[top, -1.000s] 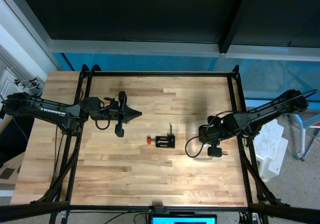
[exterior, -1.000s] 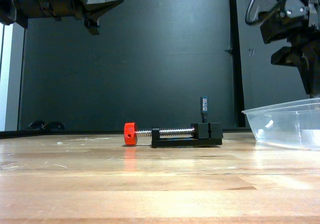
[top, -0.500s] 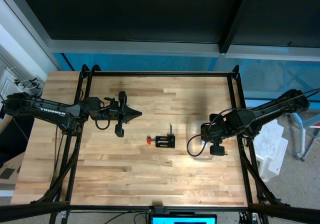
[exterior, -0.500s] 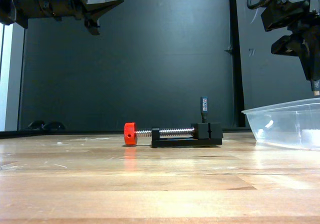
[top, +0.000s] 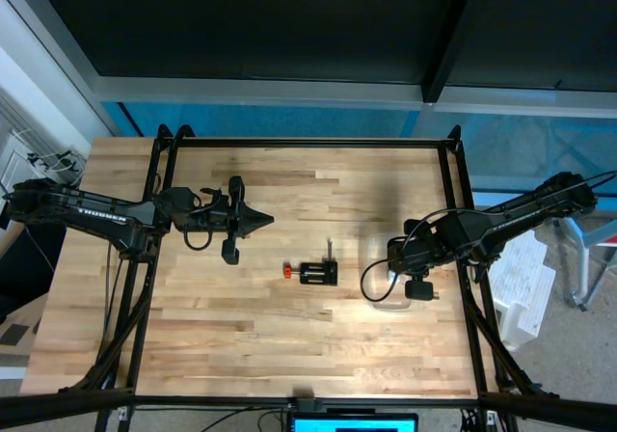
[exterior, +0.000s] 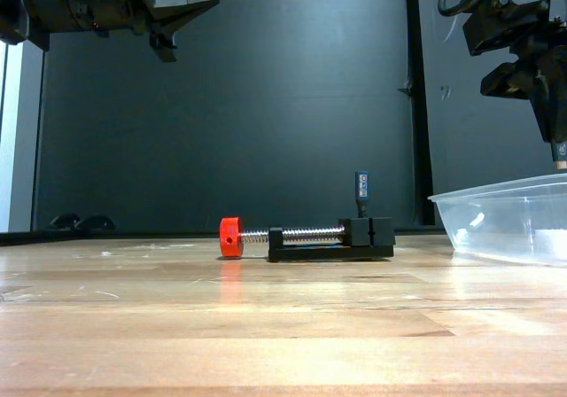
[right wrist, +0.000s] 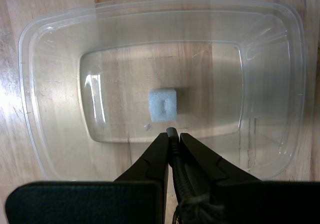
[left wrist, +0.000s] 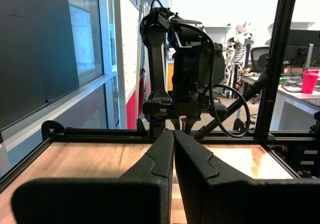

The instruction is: Pick the usb-c connector and install on the hub

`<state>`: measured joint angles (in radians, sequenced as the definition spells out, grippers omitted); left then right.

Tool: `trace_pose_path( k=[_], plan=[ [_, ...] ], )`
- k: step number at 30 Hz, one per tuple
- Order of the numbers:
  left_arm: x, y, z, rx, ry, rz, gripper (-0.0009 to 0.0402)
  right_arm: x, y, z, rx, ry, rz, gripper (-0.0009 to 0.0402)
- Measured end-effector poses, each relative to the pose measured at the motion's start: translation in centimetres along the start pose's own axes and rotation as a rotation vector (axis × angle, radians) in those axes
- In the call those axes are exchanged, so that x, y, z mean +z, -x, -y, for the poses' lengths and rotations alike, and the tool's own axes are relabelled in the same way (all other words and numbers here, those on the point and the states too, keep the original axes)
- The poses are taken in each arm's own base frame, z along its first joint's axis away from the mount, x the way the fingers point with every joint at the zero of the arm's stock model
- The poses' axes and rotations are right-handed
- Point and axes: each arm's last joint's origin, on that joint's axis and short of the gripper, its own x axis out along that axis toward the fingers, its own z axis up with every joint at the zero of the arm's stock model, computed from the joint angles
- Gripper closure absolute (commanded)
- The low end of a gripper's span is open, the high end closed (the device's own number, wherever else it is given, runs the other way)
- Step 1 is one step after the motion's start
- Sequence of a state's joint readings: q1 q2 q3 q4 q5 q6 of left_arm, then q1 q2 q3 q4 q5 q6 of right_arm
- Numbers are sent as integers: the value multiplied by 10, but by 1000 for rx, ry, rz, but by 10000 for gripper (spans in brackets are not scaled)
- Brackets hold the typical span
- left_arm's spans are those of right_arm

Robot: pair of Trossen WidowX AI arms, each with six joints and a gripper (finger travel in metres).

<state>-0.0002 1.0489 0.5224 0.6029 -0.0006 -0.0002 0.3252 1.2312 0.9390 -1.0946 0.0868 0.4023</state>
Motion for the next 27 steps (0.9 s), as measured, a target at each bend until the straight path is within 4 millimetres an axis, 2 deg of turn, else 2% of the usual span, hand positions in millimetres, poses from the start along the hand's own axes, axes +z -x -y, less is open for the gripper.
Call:
trace_pose_path(
  k=[14,27],
  plan=[
    [0,0,0,0,0,0,393,2,-2,-1,-1,-2,-1,393],
    [0,0,0,0,0,0,393,22,1,-4,-29,3,6,393]
  ],
)
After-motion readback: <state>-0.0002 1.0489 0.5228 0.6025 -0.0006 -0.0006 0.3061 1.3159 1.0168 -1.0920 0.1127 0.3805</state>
